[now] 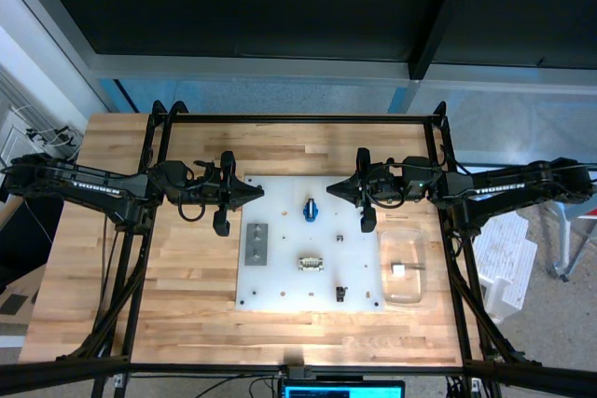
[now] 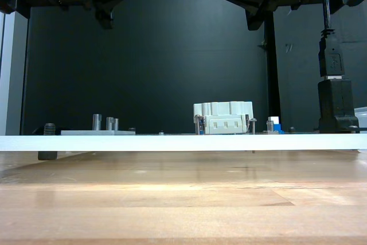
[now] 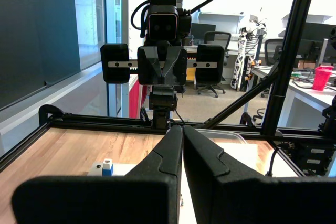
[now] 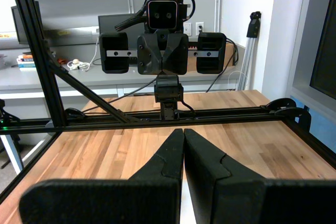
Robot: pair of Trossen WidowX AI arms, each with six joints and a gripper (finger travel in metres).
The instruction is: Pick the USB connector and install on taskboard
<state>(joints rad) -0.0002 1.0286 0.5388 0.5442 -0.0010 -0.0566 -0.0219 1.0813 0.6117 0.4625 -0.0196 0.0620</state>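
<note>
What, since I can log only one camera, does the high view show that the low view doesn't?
Only high: the small white cube in the clear plastic tray. Only low: the flat white square taskboard standing raised off the wooden table. Both: the beige multi-pin connector, the grey metal block, and the shut left gripper and right gripper, hovering over the board's far part.

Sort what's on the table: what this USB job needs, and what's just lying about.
Needed: white board; USB plug, on it near the front edge; left tool and right tool, both shut, hovering over the board's far edge.
Lying about: grey block, blue knob and beige connector on the board; clear tray beside it, holding a white cube.
</note>
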